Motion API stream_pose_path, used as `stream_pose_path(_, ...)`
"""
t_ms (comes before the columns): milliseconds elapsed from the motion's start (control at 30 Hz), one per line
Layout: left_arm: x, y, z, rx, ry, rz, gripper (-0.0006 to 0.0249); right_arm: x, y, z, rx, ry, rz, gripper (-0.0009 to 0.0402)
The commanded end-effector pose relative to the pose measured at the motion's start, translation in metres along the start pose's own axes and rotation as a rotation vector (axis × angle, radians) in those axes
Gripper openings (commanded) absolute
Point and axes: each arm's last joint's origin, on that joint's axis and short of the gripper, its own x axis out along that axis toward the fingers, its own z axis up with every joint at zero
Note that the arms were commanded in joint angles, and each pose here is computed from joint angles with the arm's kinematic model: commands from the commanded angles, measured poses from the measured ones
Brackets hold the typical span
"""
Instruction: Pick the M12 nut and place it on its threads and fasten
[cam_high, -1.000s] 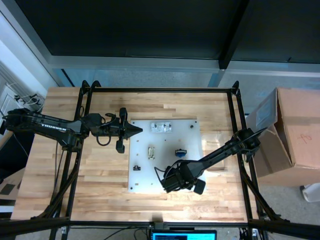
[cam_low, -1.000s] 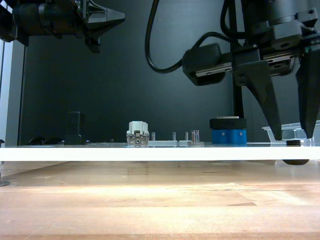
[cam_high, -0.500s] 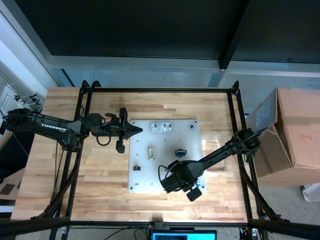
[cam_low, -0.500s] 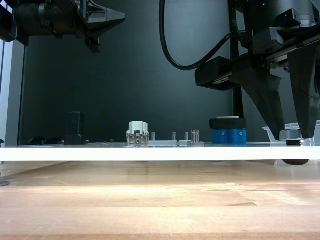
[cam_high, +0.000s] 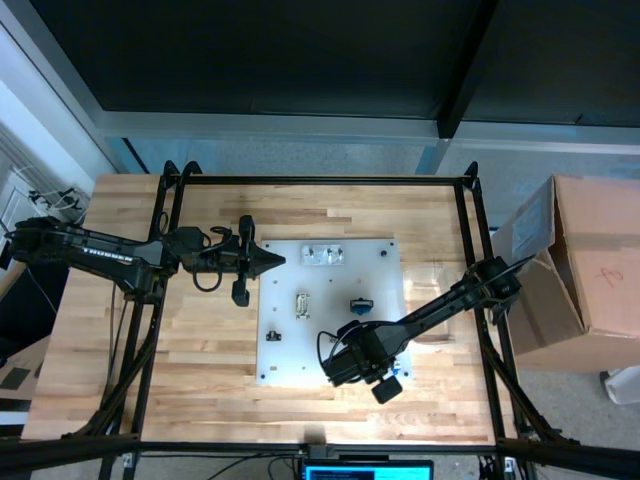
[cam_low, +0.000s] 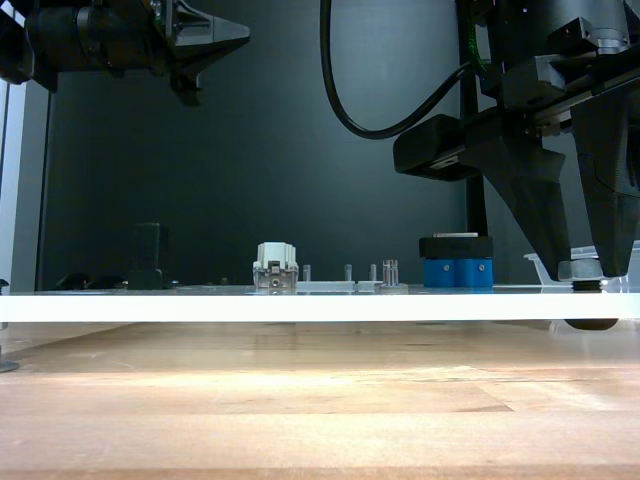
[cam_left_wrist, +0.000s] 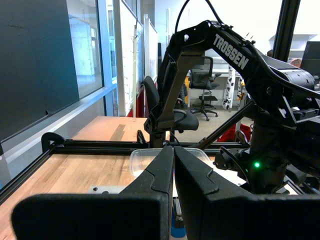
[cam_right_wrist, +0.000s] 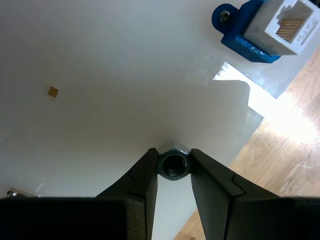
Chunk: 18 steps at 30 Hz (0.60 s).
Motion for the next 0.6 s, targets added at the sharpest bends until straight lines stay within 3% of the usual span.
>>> stream_pose_path(33,0.0001,0.0,-0.0001,0.0,0.0,0.0,0.0,-0.0001,0.0001,-0.0014,-0.001,0.014,0.001,0.0028)
stream_pose_path(600,0.0001,0.0,-0.0001,0.0,0.0,0.0,0.0,-0.0002,-0.0004,0.0021,-0.027,-0.021,-0.002,0.0028)
